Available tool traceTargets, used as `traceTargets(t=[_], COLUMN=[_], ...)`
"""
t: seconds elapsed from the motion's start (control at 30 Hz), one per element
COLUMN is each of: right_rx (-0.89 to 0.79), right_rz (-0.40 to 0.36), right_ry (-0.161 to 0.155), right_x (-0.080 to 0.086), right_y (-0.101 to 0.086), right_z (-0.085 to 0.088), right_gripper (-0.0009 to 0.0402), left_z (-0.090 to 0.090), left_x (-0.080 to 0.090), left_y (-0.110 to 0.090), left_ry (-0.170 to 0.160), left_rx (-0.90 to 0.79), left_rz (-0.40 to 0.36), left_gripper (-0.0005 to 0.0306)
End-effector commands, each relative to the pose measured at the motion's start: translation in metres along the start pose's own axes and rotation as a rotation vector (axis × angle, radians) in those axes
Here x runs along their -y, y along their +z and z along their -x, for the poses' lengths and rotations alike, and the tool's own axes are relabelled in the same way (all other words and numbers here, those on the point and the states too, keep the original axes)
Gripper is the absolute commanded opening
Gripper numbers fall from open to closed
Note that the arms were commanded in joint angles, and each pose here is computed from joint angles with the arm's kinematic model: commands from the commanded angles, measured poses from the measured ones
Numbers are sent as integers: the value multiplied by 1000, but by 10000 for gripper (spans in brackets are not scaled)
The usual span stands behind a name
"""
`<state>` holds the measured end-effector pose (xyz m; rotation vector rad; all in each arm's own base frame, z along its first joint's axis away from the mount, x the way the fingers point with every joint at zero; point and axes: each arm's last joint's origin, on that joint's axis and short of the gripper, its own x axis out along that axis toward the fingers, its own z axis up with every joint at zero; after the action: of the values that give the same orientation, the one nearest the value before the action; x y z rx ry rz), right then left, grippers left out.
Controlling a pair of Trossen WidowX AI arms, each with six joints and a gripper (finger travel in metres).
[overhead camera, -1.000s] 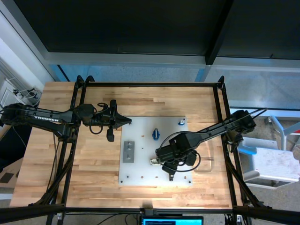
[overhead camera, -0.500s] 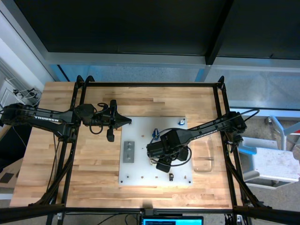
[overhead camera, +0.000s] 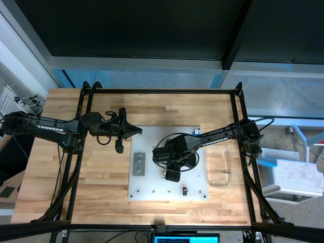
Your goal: Pick the HAN10E connector and install in the HAN10E hub
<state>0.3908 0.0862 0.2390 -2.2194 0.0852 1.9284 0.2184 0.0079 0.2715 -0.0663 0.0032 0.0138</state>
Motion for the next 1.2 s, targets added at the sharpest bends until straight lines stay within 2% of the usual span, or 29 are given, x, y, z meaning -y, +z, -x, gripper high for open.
traceTargets(t=[0.03,0.57,0.77,0.9,1.2], right_rx=[9,70,94,86,89], right_rz=[34,124,142,169,172], right_ry=[5,38,73,96,96], right_x=[-4,-11,-10,-10,-11], right_y=[-2,-11,-17,-18,-18], right_z=[-4,-33,-45,-43,-43], right_gripper=[12,12,12,12,12], left_z=[0,0,0,0,0], left_x=[0,0,0,0,0], left_y=[0,0,0,0,0], left_ry=[0,0,0,0,0], left_rx=[2,2,2,0,1], left_rz=[0,0,0,0,0], left_gripper=[0,0,0,0,0])
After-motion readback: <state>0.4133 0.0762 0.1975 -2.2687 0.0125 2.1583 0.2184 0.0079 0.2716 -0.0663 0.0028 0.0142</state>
